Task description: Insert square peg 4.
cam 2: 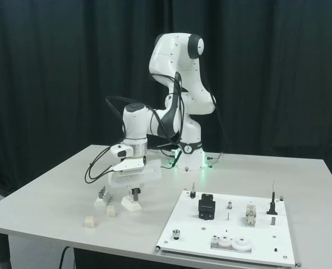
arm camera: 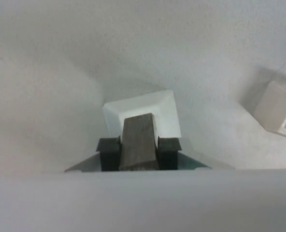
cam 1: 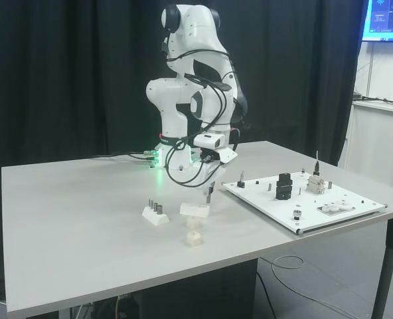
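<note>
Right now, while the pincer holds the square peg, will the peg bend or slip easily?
The square peg looks like a solid grey bar, so it is probably stiff. Its flat sides sit between the pincer pads, so slipping seems unlikely. Being slim, it might tip if stood loose.

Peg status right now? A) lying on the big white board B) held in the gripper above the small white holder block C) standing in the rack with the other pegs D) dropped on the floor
B: the gripper is shut on the square peg, which hangs just above the white holder block on the grey table.
</note>
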You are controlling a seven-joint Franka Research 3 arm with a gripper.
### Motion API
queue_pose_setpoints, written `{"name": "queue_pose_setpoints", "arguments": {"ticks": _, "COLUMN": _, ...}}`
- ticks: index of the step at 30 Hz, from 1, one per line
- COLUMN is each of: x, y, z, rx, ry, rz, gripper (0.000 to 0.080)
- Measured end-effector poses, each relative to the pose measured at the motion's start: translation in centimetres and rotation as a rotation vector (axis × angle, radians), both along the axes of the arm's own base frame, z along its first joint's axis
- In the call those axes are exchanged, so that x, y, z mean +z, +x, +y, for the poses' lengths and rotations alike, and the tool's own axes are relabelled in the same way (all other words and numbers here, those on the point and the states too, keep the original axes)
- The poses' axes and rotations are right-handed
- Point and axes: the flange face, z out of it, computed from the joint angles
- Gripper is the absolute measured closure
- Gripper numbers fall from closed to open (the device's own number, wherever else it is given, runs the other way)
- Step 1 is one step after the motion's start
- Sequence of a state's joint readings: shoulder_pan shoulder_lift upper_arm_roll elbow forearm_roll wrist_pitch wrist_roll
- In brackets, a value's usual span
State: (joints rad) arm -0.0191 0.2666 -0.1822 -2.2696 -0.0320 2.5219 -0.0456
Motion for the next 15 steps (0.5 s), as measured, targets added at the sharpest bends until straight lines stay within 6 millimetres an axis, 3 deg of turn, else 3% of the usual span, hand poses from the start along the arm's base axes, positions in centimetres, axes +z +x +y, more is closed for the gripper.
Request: {"name": "queue_pose_setpoints", "arguments": {"ticks": 15, "x": 2.7, "y": -0.3, "z": 3.3, "rx": -0.051, "ry": 0.019, "rz": 0.047, "gripper": 0.0644}}
